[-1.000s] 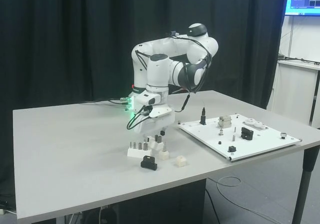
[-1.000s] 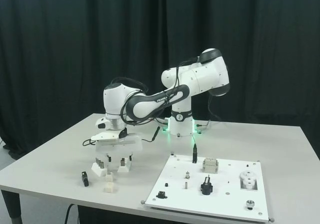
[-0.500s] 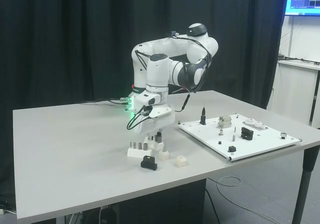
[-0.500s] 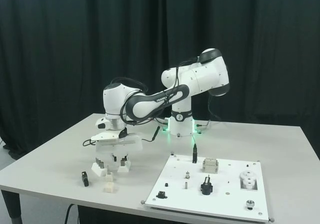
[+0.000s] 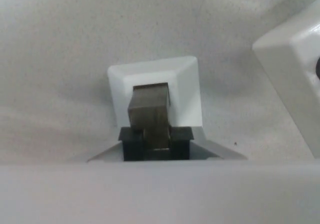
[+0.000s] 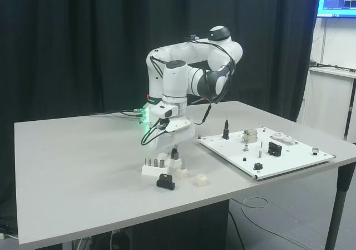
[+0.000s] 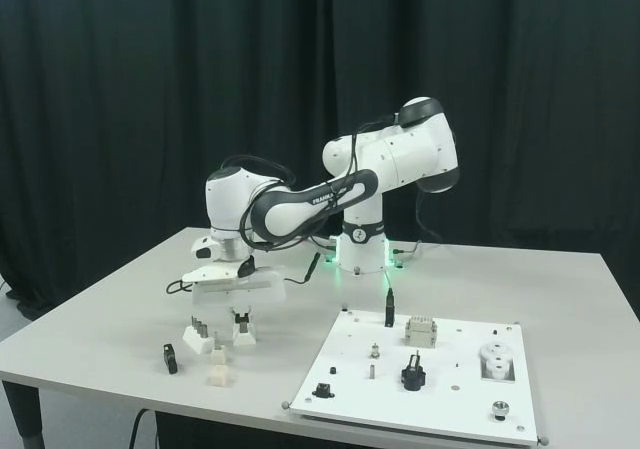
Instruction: Pick square peg 3.
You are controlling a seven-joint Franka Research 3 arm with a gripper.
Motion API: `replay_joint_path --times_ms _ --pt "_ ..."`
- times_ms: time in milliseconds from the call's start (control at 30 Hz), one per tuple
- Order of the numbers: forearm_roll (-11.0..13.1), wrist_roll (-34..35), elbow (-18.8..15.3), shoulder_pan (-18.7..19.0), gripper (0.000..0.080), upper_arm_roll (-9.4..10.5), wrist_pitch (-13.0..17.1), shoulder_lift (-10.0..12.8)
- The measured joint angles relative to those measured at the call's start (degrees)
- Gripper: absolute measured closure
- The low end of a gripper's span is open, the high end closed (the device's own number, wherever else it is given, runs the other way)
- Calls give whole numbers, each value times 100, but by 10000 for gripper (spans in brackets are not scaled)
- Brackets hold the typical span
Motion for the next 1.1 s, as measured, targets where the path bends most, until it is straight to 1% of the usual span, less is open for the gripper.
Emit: replay_joint_path --times_ms 233,467,600,867,1100 --pt "0 26 10 10 696 -25 -66 0" --pt "-49 130 26 58 696 -162 -193 0" --pt "-173 293 38 100 696 -286 -296 0" --pt "-496 522 91 213 697 -575 -529 -8" --pt "-673 660 116 325 697 -781 -657 -27"
